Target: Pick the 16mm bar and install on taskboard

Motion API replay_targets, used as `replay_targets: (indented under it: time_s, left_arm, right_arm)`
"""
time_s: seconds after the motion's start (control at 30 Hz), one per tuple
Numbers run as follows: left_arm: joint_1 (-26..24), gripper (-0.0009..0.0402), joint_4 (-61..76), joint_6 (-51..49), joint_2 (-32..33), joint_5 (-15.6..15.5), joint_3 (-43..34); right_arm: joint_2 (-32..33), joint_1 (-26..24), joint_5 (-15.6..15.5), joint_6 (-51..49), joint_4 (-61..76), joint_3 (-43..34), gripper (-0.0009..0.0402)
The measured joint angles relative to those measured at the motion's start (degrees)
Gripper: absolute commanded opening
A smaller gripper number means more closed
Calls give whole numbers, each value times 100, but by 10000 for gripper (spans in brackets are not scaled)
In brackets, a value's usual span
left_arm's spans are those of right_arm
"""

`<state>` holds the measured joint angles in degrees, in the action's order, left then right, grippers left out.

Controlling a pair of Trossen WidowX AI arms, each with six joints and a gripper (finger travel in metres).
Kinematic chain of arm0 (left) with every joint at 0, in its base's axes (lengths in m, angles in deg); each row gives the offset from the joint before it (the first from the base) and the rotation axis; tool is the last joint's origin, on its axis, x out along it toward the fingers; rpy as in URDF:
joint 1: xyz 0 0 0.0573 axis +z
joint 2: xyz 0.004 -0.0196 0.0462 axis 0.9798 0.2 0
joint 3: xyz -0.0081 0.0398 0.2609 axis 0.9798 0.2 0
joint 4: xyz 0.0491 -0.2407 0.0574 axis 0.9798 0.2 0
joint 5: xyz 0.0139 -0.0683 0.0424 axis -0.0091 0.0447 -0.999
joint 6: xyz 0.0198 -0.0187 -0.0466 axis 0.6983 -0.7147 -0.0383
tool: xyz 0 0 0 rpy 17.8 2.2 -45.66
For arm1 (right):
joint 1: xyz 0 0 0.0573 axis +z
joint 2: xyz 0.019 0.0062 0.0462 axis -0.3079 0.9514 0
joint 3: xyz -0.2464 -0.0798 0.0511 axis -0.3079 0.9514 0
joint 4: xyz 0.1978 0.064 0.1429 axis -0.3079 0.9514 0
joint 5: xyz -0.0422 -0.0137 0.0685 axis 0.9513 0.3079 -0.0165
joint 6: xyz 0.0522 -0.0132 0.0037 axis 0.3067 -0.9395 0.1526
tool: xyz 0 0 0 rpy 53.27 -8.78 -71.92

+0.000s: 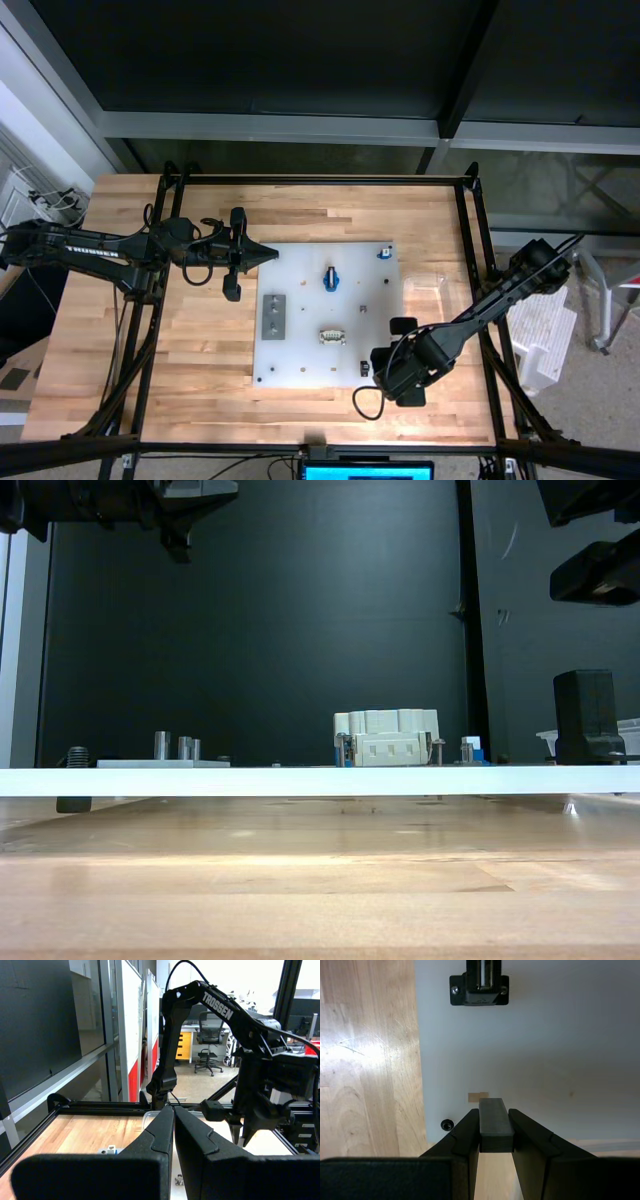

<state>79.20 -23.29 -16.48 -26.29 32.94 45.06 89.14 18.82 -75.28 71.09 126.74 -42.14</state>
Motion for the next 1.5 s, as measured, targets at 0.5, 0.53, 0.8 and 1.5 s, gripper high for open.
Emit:
replay_targets:
  time_s: [0.5,0.53,0.8,1.5]
  left_arm:
    - [0,1,0,0,0,-2,-2]
    - [0,1,0,0,0,-2,-2]
    - [0,1,0,0,0,0,-2]
    - [0,1,0,0,0,0,-2]
  right_arm:
    - [131,63,0,37,-90,-4,11]
    - [133,68,0,35,-98,-4,11]
    - [136,90,0,35,-111,-4,11]
    - [136,101,46,127,-179,44,11]
